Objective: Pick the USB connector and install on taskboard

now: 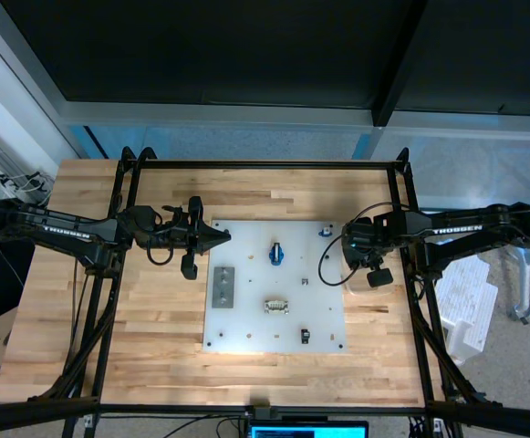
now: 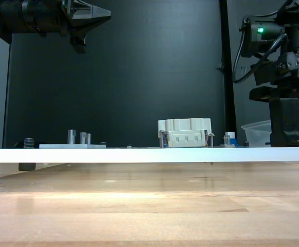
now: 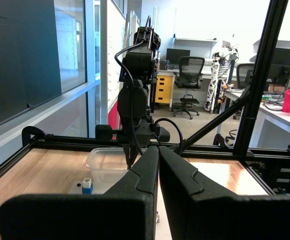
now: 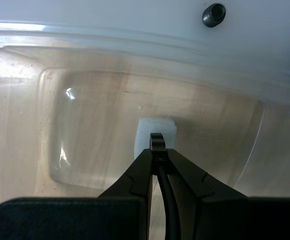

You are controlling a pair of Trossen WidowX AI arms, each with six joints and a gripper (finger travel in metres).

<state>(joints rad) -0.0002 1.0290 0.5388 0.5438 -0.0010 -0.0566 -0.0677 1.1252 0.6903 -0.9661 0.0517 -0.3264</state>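
Note:
The white taskboard point(image 1: 246, 319) lies flat in the middle of the table. My right gripper point(image 1: 353, 266) points down into a clear plastic tray point(image 4: 85, 125) just off the board's right edge. Its fingers are shut on the USB connector point(image 4: 157, 141), a thin black piece with a black cable running back between them. A small white block point(image 4: 154, 131) sits right under the tip on the tray floor. My left gripper point(image 3: 158, 155) is shut and empty, held high over the board's left edge point(image 1: 221, 235).
On the board stand a blue part point(image 1: 276, 253), a grey block point(image 1: 223, 286), a beige connector point(image 2: 185, 133) and a small black part point(image 1: 306, 336). A small blue and white piece point(image 1: 325, 232) sits near the board's far right corner. A black frame surrounds the table.

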